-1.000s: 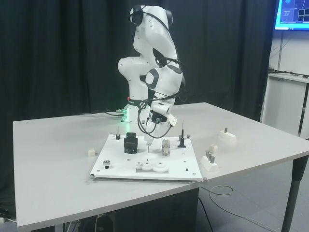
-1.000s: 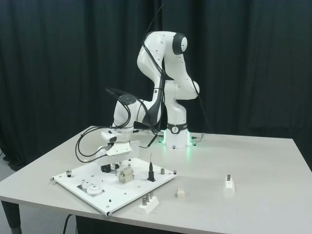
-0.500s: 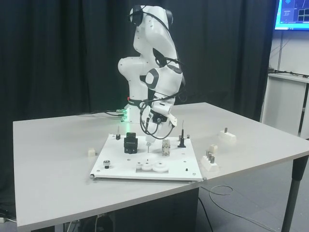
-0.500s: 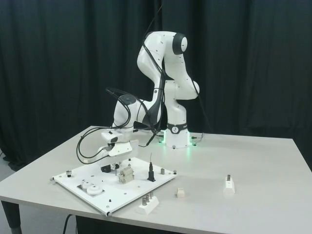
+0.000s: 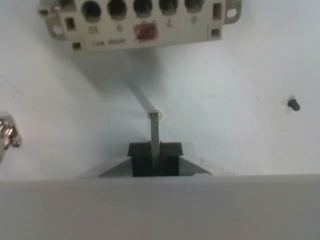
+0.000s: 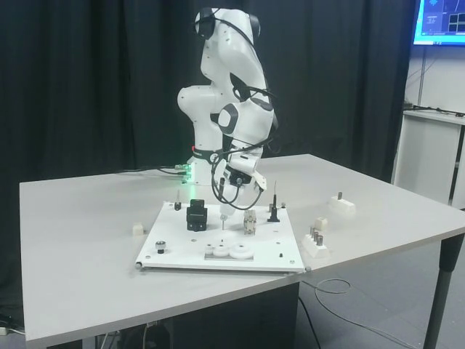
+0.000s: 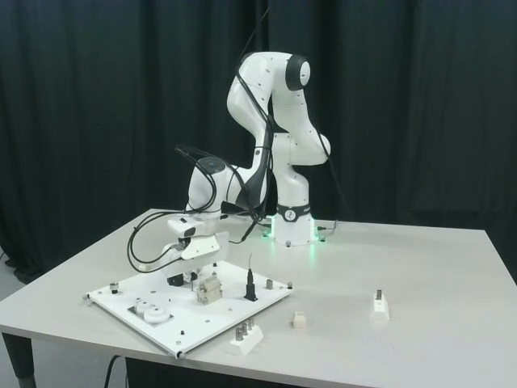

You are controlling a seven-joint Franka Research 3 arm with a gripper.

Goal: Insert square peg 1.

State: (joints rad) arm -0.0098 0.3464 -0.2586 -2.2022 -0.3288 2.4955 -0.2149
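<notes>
A thin grey square peg (image 5: 155, 131) stands upright with its foot in a small hole of the white board (image 5: 240, 100). In the first room view the peg (image 6: 223, 215) is a short stub on the board (image 6: 182, 247), between a black block (image 6: 196, 217) and a grey connector block (image 6: 250, 222). My gripper (image 5: 155, 160) hangs straight above it. The black fingertips (image 5: 140, 159) flank the peg's upper end with a narrow gap, and the gripper is open. From the room my gripper (image 6: 231, 193) (image 7: 194, 259) sits a little above the board (image 7: 218, 319).
The connector block (image 5: 140, 25) with a row of round sockets lies just beyond the peg. A black upright tool (image 6: 273, 211), white gears (image 6: 229, 251) and a black screw (image 5: 294, 104) are on the board. A white peg holder (image 6: 316, 243) and small white blocks (image 6: 136, 228) (image 6: 343, 205) lie off it.
My gripper has risen from board level by a few centimetres. The peg has stayed standing in the board.
</notes>
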